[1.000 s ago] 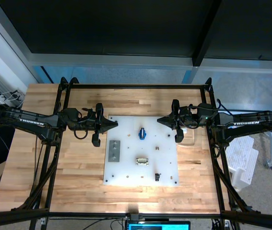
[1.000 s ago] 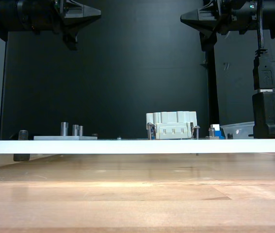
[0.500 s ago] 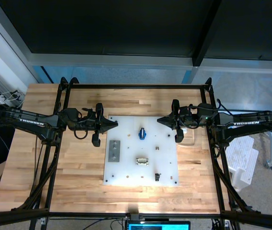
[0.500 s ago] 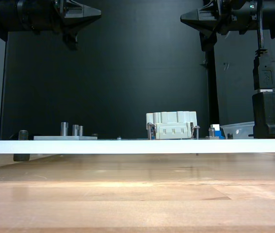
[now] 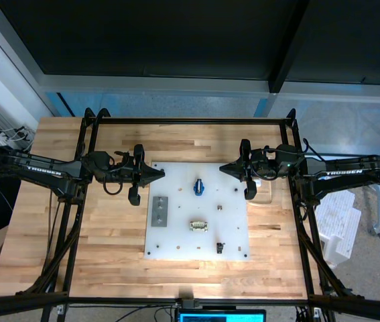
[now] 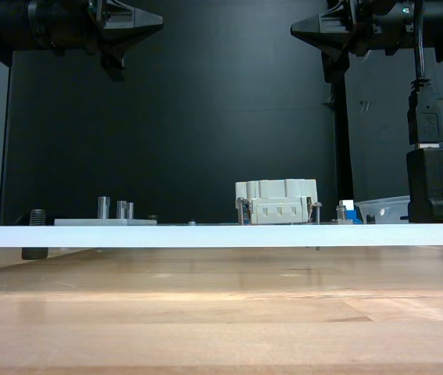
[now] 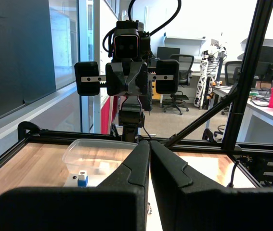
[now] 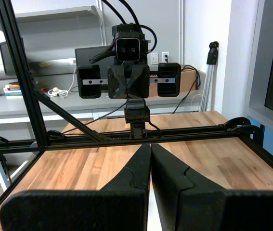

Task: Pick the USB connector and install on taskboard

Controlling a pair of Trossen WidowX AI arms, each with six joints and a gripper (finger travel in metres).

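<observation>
Left arm: stretched out level, left gripper (image 5: 159,173) hanging high over the taskboard's (image 5: 176,231) far-left corner, fingers pressed together, nothing in them.
Right arm: a mirror pose, right gripper (image 5: 223,169) high over the taskboard's far-right corner, fingers pressed together as well, empty.
USB connector (image 6: 426,125): and there it is, upright in the black socket (image 6: 434,187) on the taskboard's near-right part, cable (image 6: 418,47) rising straight up.
Clear tray (image 7: 94,148): just off the taskboard's right edge; contents cannot be made out.
Low view alone: shows the plug standing tall; from above it's only a small dark spot.
Wrist views alone: each faces the opposite gripper head-on.
</observation>
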